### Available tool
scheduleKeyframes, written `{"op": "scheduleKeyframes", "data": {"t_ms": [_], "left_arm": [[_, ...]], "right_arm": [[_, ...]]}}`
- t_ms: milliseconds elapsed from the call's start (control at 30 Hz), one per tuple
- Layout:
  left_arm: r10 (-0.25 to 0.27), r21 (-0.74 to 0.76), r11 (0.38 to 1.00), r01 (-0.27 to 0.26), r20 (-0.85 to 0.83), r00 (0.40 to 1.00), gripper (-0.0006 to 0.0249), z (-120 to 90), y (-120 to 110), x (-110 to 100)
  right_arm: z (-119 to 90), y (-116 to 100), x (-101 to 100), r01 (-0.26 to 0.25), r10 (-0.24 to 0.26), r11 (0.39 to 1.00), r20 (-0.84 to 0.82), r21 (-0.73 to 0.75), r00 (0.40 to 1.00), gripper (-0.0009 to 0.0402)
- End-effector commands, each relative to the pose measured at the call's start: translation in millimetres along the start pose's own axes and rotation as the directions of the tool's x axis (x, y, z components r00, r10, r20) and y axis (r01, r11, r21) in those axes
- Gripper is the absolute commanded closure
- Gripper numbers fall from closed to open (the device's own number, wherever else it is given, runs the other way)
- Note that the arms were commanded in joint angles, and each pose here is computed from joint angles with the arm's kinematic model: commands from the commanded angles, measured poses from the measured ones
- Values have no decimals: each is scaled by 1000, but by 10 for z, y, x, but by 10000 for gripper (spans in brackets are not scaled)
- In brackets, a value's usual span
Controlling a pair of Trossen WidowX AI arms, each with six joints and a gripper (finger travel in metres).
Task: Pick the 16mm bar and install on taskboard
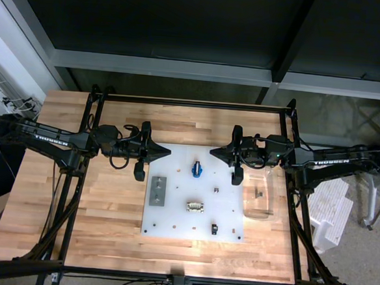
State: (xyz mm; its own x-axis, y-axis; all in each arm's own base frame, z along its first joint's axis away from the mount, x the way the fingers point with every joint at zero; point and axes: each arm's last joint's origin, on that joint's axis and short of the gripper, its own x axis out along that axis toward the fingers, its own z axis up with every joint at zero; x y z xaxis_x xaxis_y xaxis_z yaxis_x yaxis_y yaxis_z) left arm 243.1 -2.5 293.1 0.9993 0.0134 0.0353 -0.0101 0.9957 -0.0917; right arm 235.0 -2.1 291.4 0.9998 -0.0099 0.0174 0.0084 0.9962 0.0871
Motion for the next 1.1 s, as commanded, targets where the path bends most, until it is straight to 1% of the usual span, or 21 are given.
{"op": "scheduleKeyframes", "data": {"t_ms": [33,267,400,500,633,733,800,1000,1100], "left_arm": [[0,0,1000,0,0,1000,243,-1,1,1],[0,0,1000,0,0,1000,243,-1,1,1],[0,0,1000,0,0,1000,243,-1,1,1],[0,0,1000,0,0,1000,243,-1,1,1],[0,0,1000,0,0,1000,243,-1,1,1],[0,0,1000,0,0,1000,243,-1,1,1],[0,0,1000,0,0,1000,243,-1,1,1],[0,0,1000,0,0,1000,243,-1,1,1],[0,0,1000,0,0,1000,243,-1,1,1]], "right_arm": [[52,12,-29,-19,19,1000,-49,2,999,393],[98,27,-87,-7,7,1000,-220,4,976,393],[87,45,-117,-4,5,1000,-330,4,944,393],[68,77,-145,-10,13,1000,-404,10,915,393],[40,117,-196,-19,20,1000,-501,8,865,393],[11,134,-240,-13,21,1000,-569,19,822,394],[-14,140,-277,-5,19,1000,-618,24,786,393],[-74,222,-392,-12,34,999,-735,35,677,394],[-96,260,-446,-7,40,999,-777,46,628,393]]}}
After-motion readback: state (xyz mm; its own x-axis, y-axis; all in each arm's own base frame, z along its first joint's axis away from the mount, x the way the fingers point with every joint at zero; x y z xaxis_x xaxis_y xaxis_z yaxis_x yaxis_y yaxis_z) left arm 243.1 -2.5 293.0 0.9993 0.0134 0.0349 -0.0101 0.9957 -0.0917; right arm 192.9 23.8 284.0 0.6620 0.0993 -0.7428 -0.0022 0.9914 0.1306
